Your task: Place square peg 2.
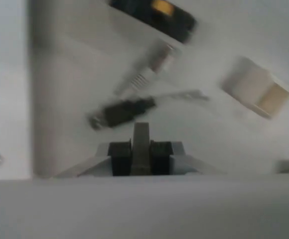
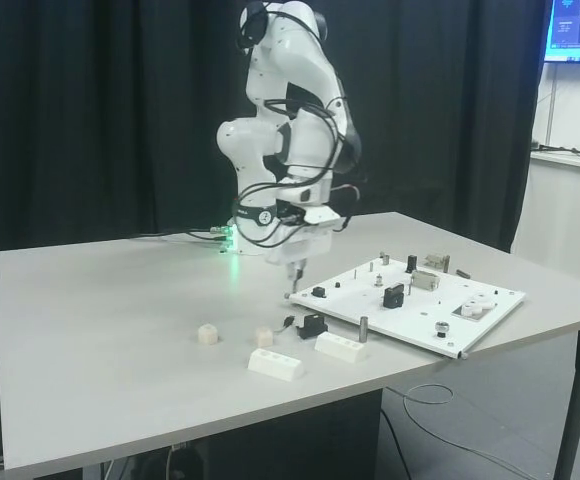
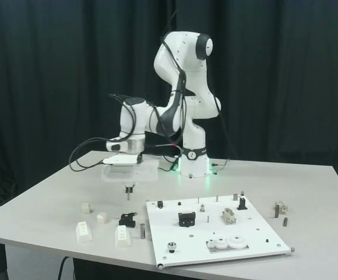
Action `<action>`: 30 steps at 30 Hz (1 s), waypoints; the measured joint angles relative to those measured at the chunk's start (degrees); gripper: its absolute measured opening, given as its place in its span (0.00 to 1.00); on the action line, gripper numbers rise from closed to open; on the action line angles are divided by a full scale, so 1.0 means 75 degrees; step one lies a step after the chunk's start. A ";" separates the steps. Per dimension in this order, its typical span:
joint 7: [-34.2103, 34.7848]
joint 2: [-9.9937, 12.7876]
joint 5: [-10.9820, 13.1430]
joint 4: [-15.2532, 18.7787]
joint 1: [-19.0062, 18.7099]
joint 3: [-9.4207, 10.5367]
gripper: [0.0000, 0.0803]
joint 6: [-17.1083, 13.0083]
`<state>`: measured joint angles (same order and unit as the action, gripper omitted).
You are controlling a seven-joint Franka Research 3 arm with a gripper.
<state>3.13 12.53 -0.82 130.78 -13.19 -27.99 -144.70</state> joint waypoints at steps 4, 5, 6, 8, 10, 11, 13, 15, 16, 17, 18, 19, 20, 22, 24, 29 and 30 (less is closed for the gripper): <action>-0.0348 0.0107 0.0043 -0.0078 0.0278 -0.0006 0.09 -0.0008; -0.0419 0.0139 0.0060 -0.0094 0.0332 -0.0007 0.09 -0.0017; -0.0482 0.0170 0.0074 -0.0108 0.0379 -0.0007 0.09 -0.0029; -0.0641 0.0250 0.0129 -0.0131 0.0473 -0.0006 0.09 -0.0071; -0.0790 0.0336 0.0220 -0.0139 0.0542 -0.0006 0.09 -0.0144; -0.0860 0.0379 0.0275 -0.0141 0.0570 -0.0006 0.09 -0.0181; -0.1019 0.0480 0.0420 -0.0143 0.0621 -0.0006 0.09 -0.0268; -0.1185 0.0584 0.0566 -0.0147 0.0658 -0.0006 0.09 -0.0345; -0.1279 0.0644 0.0659 -0.0151 0.0675 -0.0006 0.09 -0.0382; -0.1357 0.0695 0.0739 -0.0155 0.0688 -0.0006 0.09 -0.0422; -0.1444 0.0757 0.0832 -0.0161 0.0701 -0.0006 0.09 -0.0468; -0.1525 0.0815 0.0927 -0.0168 0.0712 -0.0005 0.09 -0.0512; -0.1597 0.0871 0.1018 -0.0175 0.0720 -0.0005 0.09 -0.0555; -0.1750 0.0986 0.1194 -0.0197 0.0731 -0.0005 0.09 -0.0631; -0.1894 0.1093 0.1358 -0.0236 0.0737 -0.0005 0.09 -0.0665; -0.2138 0.1321 0.1674 -0.0354 0.0742 -0.0004 0.09 -0.0709; -0.2166 0.1355 0.1714 -0.0377 0.0742 -0.0004 0.11 -0.0713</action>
<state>-13.11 22.69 12.04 127.95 -7.63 -28.02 -150.05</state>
